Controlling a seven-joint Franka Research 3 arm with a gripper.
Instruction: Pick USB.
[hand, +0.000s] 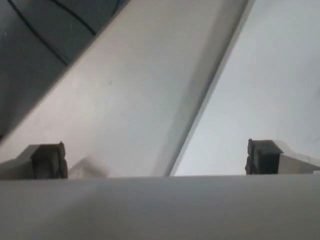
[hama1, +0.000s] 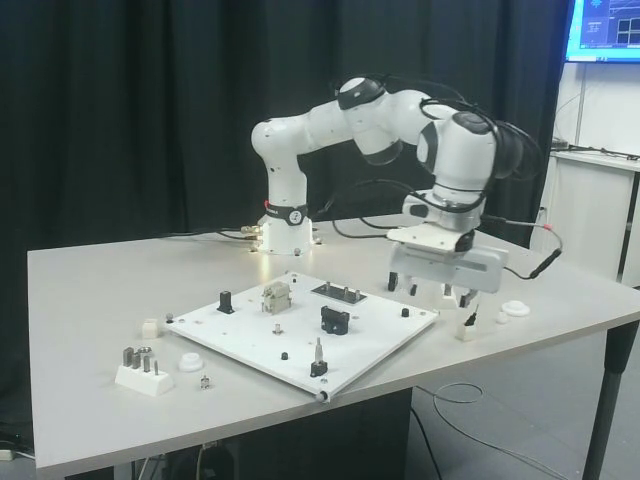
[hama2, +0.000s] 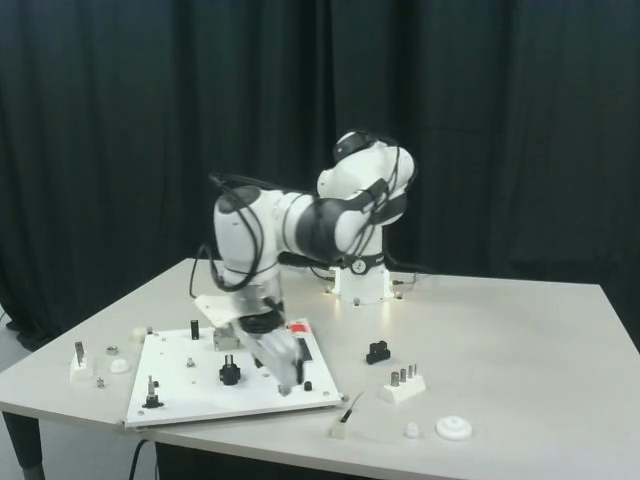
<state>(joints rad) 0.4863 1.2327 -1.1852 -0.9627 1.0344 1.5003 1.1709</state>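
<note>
— Your gripper (hand: 156, 159) hangs released, fingers wide apart with nothing between them. The wrist view shows only the edge of the white board (hama1: 380, 335) and grey table (hama1: 100, 290) beneath it.

— So where's the USB?

— You can't pick it out for certain from here. It is not under the fingers. The likeliest candidate, and this is a guess, is the black block (hama1: 333, 320) near the board's middle. In the first room view it sits left of the gripper and well apart from it, so you'd travel inward over the board. Its long axis can't be read, so settle the wrist angle once you're closer.

— And the count?

— One arm, one gripper and one board. There is also one rack of pegs (hama1: 140, 375) and two white discs (hama1: 515, 308) (hama1: 190, 362) on the table, one at each side of the board.
</note>
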